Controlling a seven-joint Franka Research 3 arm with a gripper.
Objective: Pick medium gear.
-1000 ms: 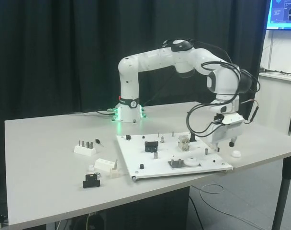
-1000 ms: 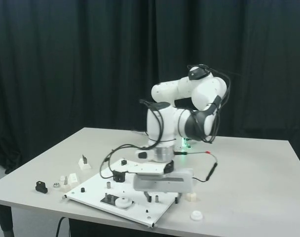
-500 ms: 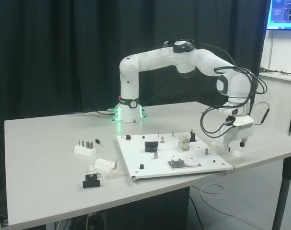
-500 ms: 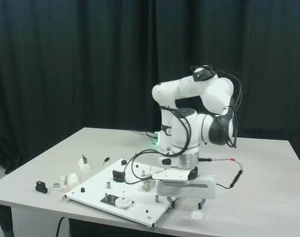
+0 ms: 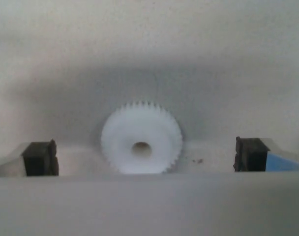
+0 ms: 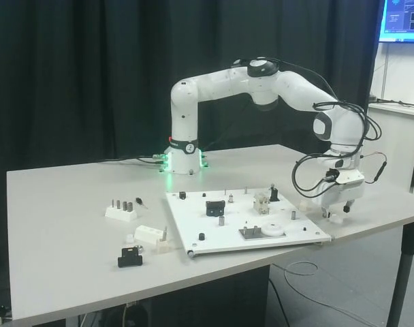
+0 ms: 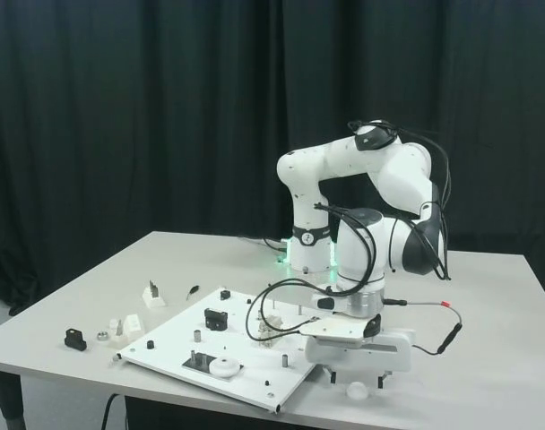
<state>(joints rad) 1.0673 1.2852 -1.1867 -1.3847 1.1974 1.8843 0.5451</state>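
Observation:
A white toothed medium gear (image 5: 141,146) with a round centre hole lies flat on the grey table, just off the white board's right corner. My gripper (image 5: 144,156) hangs low right over it, open. One black fingertip (image 5: 40,158) stands on either side of the gear with a clear gap, and neither touches it. In the first room view the gripper (image 6: 336,212) straddles the gear (image 6: 336,218). The second room view shows the gear (image 7: 357,390) under the gripper (image 7: 356,380) near the table's front edge.
The white assembly board (image 6: 186,221) holds pegs, black parts and another white gear (image 6: 274,229) on a grey plate. Left of the board lie white peg blocks (image 6: 120,211) and a black part (image 6: 130,257). The table's edge runs close to the gripper.
The arm has swung from over the board's right side out past its corner and come down over the loose gear. The gear has not moved.

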